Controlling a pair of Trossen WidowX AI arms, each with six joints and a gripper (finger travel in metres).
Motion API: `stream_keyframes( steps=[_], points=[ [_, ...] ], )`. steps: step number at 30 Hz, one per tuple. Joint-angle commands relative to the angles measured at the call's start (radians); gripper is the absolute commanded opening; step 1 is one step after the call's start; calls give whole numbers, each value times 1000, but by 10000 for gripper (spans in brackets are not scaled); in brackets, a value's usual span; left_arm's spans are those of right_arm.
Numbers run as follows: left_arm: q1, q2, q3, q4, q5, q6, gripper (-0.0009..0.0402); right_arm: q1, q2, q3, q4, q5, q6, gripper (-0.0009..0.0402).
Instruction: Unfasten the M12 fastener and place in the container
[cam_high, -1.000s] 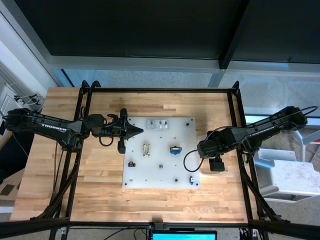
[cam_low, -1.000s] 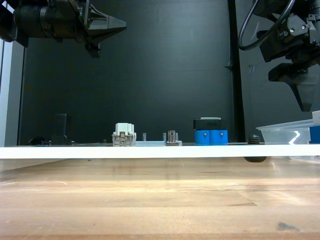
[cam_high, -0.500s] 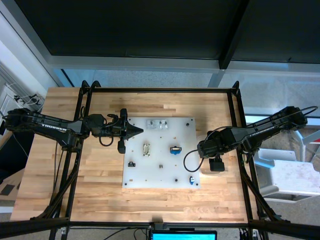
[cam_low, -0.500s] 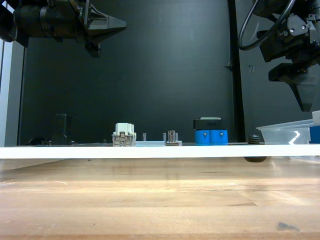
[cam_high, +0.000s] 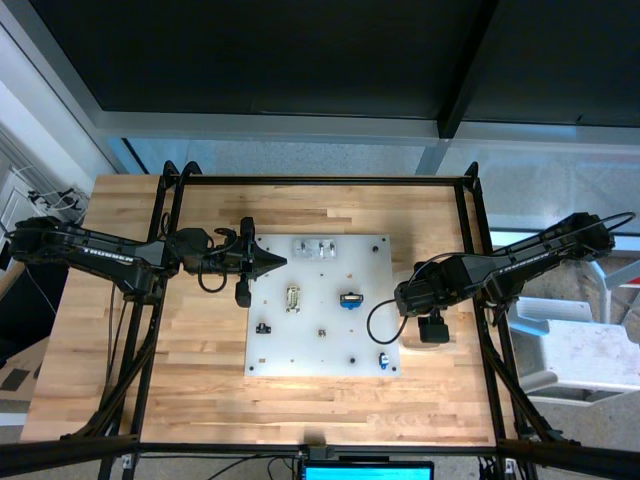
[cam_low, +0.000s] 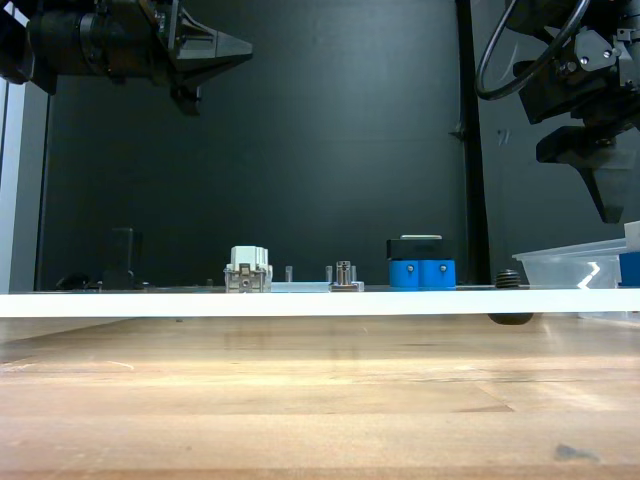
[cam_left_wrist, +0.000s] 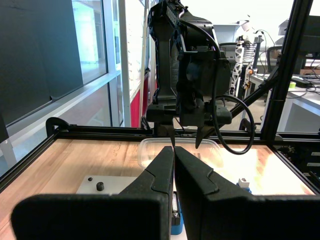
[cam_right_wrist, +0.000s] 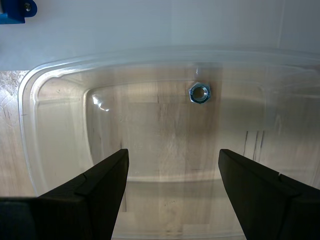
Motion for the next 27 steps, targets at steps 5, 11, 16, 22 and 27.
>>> stream_keyframes(
  steps=[5,11,16,22,27],
  points=[
    [0,0,0,0,0,0,0,0,0,0,1,0,1,252],
    [0,0,0,0,0,0,0,0,0,0,2,0,0,252],
    [0,0,0,0,0,0,0,0,0,0,10,0,3,252],
    [0,0,0,0,0,0,0,0,0,0,11,0,3,252],
    [0,0,0,0,0,0,0,0,0,0,11,0,0,252]
  ],
)
